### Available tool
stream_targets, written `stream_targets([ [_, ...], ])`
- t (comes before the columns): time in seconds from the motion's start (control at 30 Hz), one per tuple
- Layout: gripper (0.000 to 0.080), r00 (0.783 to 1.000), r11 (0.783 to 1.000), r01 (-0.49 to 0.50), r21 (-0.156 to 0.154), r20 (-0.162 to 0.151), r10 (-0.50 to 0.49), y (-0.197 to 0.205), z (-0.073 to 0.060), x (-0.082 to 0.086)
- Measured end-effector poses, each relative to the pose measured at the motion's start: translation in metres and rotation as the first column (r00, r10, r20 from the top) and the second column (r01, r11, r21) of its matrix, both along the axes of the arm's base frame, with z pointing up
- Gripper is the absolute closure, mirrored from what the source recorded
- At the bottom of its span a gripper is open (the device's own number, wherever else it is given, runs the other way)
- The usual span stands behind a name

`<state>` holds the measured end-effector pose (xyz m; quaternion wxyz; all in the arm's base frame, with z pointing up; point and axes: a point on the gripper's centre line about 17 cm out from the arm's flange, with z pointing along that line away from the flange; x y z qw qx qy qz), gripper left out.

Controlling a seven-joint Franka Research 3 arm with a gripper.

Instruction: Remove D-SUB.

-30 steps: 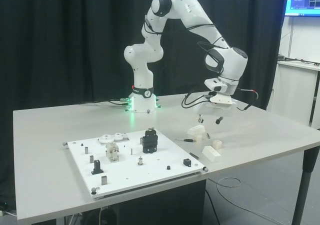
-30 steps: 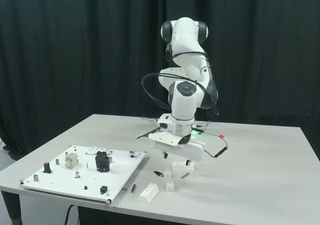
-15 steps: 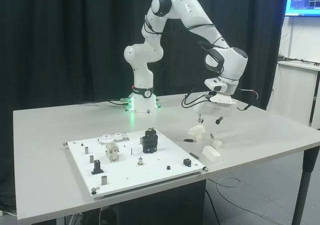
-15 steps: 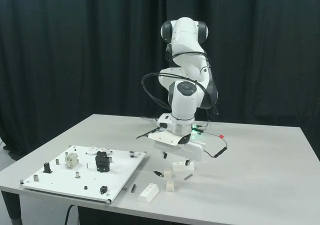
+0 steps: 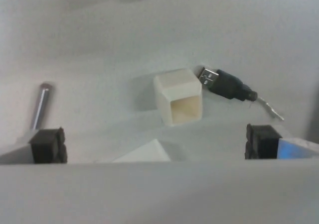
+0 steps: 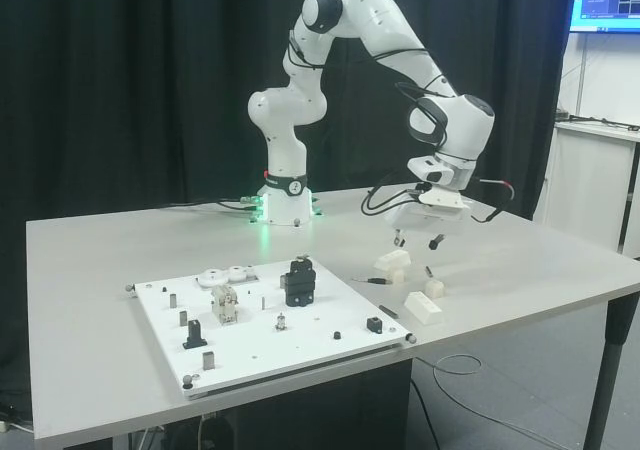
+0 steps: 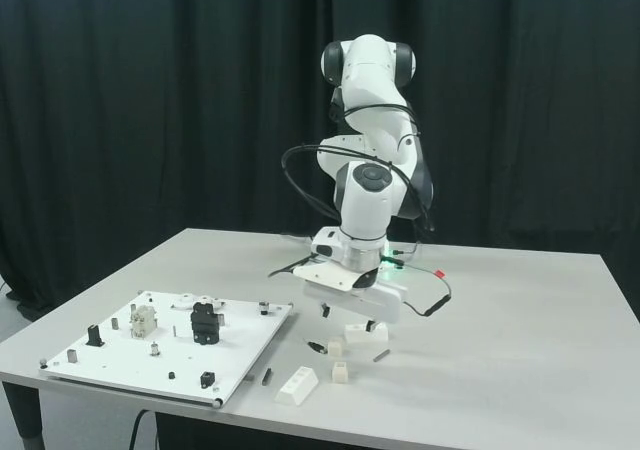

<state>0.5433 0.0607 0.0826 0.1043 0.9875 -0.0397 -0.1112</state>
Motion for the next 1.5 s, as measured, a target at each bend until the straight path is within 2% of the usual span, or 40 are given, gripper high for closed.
stream_targets([
  [0.73,0.0003,1.0,1.0,0.001,-0.015,0.018,0.0,-0.015,0.006,0.007],
  [1.13,0.0003,0.998,0.997,-0.008,-0.077,0.063,0.013,-0.048,0.022,0.021],
  [1.33,0.0003,0.997,0.996,0.009,-0.09,0.08,-0.002,-0.073,0.033,0.026],
  [1.5,0.0003,0.996,0.996,-0.01,-0.09,0.082,0.017,-0.095,0.043,0.029],
])
